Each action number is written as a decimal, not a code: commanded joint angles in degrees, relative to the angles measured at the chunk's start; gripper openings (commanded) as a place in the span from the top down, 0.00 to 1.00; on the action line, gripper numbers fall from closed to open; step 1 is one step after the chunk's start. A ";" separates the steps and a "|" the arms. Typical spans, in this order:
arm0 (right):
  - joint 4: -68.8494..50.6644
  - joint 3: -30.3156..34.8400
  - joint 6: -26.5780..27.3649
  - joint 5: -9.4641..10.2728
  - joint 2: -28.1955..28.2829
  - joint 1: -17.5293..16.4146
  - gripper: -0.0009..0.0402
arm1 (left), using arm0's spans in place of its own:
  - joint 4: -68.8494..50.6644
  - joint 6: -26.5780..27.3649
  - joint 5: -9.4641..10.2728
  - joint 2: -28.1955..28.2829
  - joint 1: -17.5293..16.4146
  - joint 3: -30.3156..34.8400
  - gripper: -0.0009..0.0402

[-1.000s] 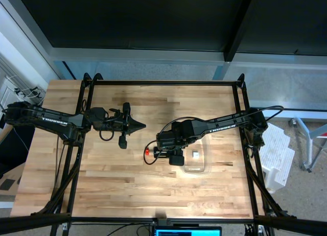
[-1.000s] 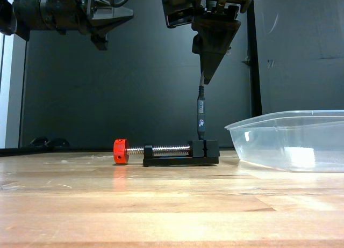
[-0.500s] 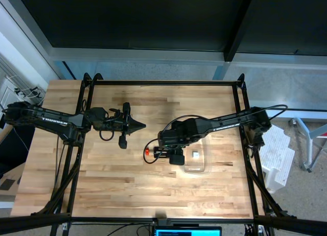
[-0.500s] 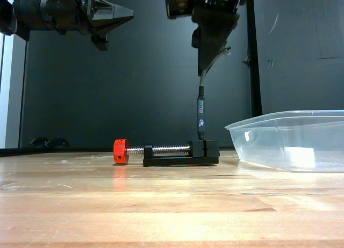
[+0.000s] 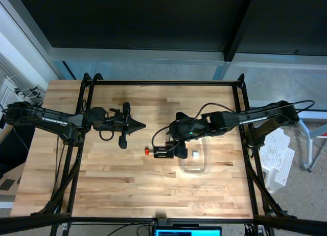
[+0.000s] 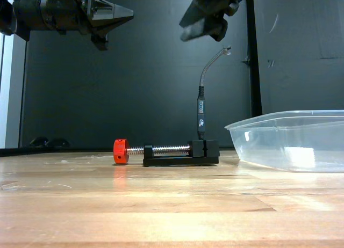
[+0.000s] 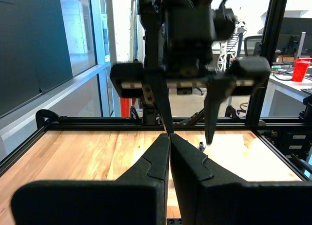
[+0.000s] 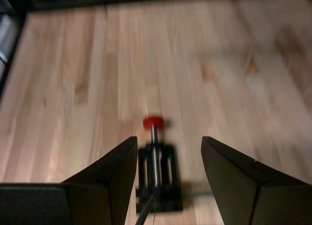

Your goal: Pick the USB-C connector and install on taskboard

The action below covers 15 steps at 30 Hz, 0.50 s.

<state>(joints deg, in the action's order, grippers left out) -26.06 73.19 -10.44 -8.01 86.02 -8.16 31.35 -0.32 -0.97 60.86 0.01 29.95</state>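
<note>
**Right Gripper Withdrawn From Connector**

The right gripper (image 6: 200, 29) had risen off the USB-C connector (image 6: 200, 114) and hung above it, jaws wide and empty. The connector stood upright in the taskboard (image 6: 209, 151) near the table's middle. Installation appeared complete, and the next move called for a clean retreat. The left gripper (image 5: 140, 126), fingers closed, hung toward the left edge. A clear tray (image 6: 290, 135) just beside the taskboard obstructed nothing.

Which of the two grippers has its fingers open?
The right gripper, fingers apart above the black block and its upright plug. The left gripper, over the table's left half, has shut fingers.
</note>
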 commanded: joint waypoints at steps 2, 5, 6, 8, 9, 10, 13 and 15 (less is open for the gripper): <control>8.22 -6.43 0.92 0.24 -5.16 1.22 0.54 | 0.02 0.00 -0.02 0.00 0.00 0.00 0.98; 12.98 -10.32 1.20 0.70 -8.35 2.60 0.58 | 0.02 0.00 -0.02 0.00 0.00 0.00 0.98; 14.32 -11.58 1.95 0.83 -9.40 2.99 0.60 | 0.02 0.00 0.00 0.00 0.00 0.00 0.98; 16.76 -13.79 2.93 1.86 -11.21 3.98 0.65 | 0.02 0.00 0.00 0.00 -0.02 0.00 0.98; 17.70 -14.67 3.34 2.54 -12.02 4.55 0.67 | 0.02 0.00 -0.02 0.00 0.00 0.00 0.98; 18.75 -15.58 3.56 3.30 -12.76 5.07 0.69 | 0.02 0.00 0.00 0.00 0.00 0.00 0.98; 22.43 -18.40 3.76 3.87 -14.88 6.29 0.77 | 0.02 0.00 -0.02 0.00 -0.02 0.00 0.98; 25.31 -20.26 4.50 6.08 -16.13 6.93 0.82 | 0.02 0.00 -0.02 0.00 0.00 0.00 0.98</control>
<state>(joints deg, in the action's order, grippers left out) -2.55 54.08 -6.39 -3.29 70.61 -1.63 31.38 -0.32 -0.97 60.86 0.01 29.93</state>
